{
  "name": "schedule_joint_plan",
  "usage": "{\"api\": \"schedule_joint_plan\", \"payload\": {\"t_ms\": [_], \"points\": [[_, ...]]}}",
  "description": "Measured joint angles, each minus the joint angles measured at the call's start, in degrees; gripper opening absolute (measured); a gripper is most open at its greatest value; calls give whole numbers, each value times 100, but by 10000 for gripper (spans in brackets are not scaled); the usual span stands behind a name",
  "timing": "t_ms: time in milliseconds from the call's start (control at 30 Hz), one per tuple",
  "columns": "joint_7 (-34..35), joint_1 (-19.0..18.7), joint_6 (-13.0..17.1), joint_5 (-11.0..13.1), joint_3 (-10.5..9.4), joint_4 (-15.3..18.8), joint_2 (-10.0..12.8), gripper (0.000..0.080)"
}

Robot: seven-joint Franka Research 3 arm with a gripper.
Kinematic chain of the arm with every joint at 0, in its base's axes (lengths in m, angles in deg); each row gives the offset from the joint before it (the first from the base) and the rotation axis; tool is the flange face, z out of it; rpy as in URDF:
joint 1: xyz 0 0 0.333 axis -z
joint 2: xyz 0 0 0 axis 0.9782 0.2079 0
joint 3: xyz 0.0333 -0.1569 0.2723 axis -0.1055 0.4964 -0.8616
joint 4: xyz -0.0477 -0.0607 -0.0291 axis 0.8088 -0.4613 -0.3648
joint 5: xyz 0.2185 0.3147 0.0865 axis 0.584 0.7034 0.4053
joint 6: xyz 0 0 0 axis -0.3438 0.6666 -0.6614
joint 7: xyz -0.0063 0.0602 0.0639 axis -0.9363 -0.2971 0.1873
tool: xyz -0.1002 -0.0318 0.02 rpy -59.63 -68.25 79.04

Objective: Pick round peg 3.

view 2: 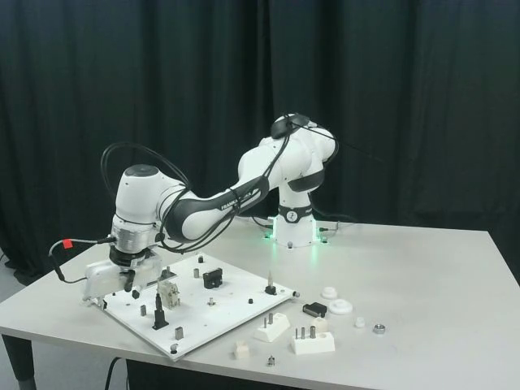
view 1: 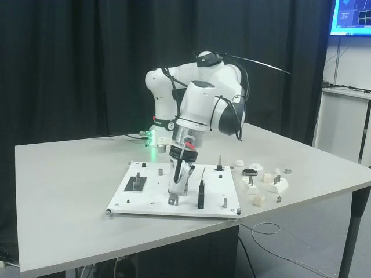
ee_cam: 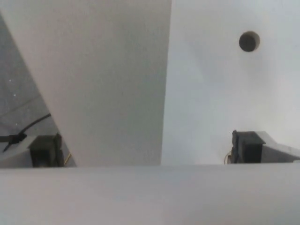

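White board (view 2: 227, 313), pegs upright, gripper (view 2: 130, 284) low

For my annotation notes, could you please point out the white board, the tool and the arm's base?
white board (view 1: 145, 197): first room view, bare surface near its front edge.
tool (view 2: 130, 283): second room view, between its fingertips.
arm's base (view 2: 294, 231): second room view, white pedestal.

First room view: stands off one corner of surface (view 1: 64, 191), looks slightly down, mid distance; arm (view 1: 200, 110) seen over board (view 1: 153, 191), black curtain behind. Second room view: off another side of surface, farther back, similar height; arm base toward far edge, board near front corner. Both share arm, board, loose white parts (view 2: 313, 341) on surface. Wrist view: very near, looks down on board (ee_cam: 211, 93); hole (ee_cam: 249, 41) visible, surface edge glimpsed at one side.
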Motion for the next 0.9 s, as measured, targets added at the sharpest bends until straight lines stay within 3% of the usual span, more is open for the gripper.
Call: {"api": "schedule_joint_plan", "payload": {"t_ms": [900], "points": [[-240, 17, -83, -74, 162, -22, -2, 800]]}}
